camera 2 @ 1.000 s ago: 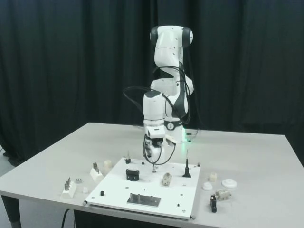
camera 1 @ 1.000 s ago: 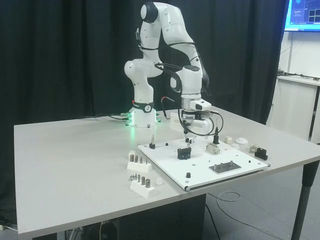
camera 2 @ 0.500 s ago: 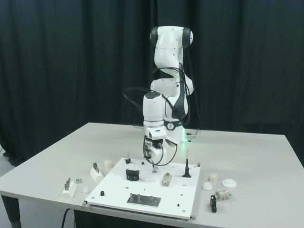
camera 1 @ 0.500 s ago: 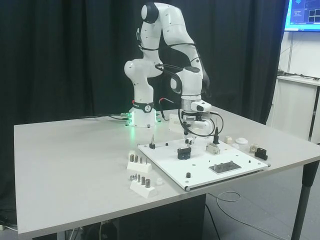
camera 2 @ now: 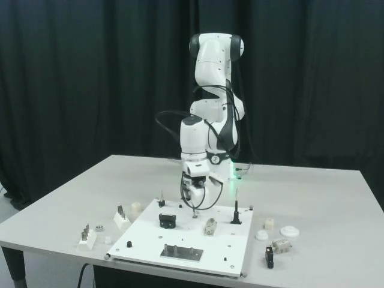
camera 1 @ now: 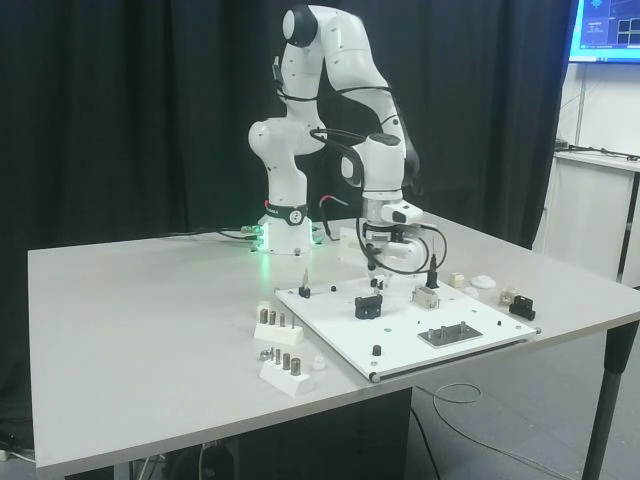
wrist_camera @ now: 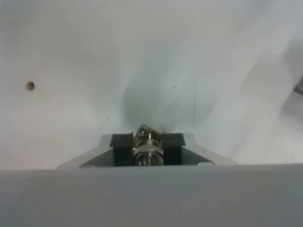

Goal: Insert BNC.

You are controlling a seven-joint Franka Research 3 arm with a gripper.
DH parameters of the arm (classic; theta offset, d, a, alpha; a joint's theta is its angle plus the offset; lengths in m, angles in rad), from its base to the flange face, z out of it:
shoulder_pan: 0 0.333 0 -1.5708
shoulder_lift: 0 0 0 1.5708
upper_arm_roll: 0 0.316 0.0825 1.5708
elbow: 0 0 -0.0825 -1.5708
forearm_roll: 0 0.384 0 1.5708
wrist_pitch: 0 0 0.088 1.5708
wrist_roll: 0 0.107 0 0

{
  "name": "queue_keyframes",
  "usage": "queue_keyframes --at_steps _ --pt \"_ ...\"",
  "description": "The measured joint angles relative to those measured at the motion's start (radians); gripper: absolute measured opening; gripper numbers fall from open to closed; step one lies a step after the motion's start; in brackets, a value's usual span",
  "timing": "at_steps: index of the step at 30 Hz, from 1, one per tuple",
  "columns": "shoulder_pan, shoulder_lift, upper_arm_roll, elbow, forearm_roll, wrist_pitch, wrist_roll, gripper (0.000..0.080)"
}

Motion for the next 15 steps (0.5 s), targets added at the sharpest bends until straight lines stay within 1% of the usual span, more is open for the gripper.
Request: queue_keyframes --at_steps 5,10,15 --pt "0.0 0.001 0.0 0.001 0.003 0.0 0.074 0.0125" --pt "0.0 0.002 0.0 0.002 0.005 0.0 0.115 0.0125" --pt "0.0 0.003 0.0 0.002 0.016 0.0 0.176 0.0125"
